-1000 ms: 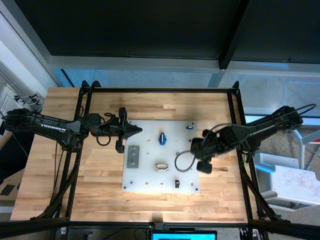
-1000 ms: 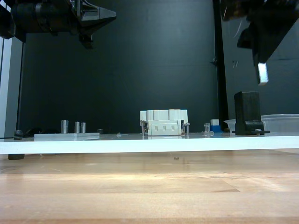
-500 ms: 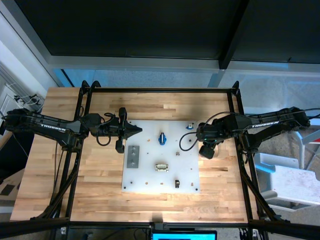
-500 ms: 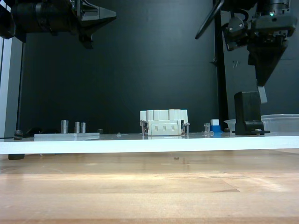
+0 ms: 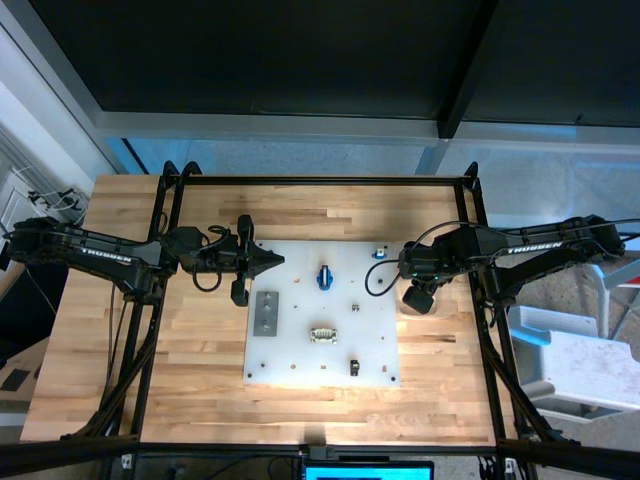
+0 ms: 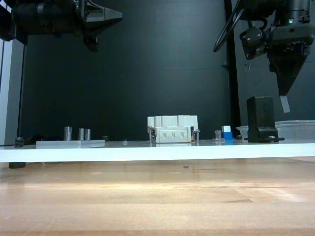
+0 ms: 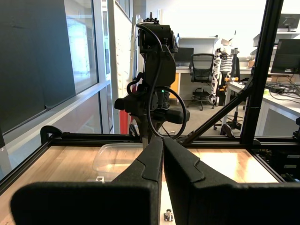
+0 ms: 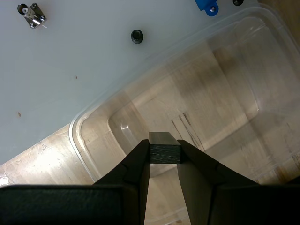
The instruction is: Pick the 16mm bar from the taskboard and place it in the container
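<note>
The 16mm bar [image 8: 164,155] is being gripped between the fingers of the right gripper [image 8: 163,146], which are being kept narrow, pressing on its two sides. In the right wrist view the bar is being held above the inside of the container [image 8: 78,137], apart from its floor; the tub is lying on the tabletop just beside the edge of the taskboard [image 8: 84,61]. At the upper right of the low view the right gripper [image 6: 284,98] is being pointed straight down, with the bar [image 6: 284,104] showing pale below the fingertips, above the container [image 6: 295,129] and behind the black upright fitting [image 6: 261,119]. In the high view the right gripper [image 5: 415,292] is being held at the right edge of the taskboard [image 5: 300,350].

The left gripper [image 5: 272,260] is being held level over the upper left corner of the board, high above it in the low view [image 6: 115,17]. Its fingers [image 7: 151,157] are being kept pressed together, with nothing between them.
</note>
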Robot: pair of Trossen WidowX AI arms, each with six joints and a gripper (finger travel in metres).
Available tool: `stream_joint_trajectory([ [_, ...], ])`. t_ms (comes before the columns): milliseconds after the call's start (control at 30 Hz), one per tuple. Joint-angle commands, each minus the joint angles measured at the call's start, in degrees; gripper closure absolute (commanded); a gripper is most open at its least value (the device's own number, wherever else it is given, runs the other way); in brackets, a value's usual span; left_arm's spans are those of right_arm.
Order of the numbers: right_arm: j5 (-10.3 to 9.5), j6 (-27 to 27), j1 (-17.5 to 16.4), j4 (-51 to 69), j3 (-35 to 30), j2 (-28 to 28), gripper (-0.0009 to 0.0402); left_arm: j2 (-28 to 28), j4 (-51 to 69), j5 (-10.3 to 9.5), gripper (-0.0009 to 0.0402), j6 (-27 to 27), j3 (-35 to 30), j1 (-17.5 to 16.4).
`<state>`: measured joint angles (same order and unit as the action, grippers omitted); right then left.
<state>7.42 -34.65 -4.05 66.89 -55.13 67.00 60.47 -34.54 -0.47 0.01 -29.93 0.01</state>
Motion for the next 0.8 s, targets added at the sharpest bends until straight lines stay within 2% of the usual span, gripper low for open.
stream_joint_trajectory([
  [33,0.07,0.0,-0.1,-0.2,0.0,0.0,0.0309,0.0,0.0,0.02,0.0393,0.0,0.0,0.0],
  [433,0.07,0.0,-0.1,-0.8,0.0,0.0,0.0211,0.0,0.0,0.02,0.0393,0.0,0.0,0.0],
  [800,0.07,0.2,-0.1,-0.8,0.0,0.0,0.0180,0.0,0.0,0.02,0.0393,0.0,0.0,0.0],
])
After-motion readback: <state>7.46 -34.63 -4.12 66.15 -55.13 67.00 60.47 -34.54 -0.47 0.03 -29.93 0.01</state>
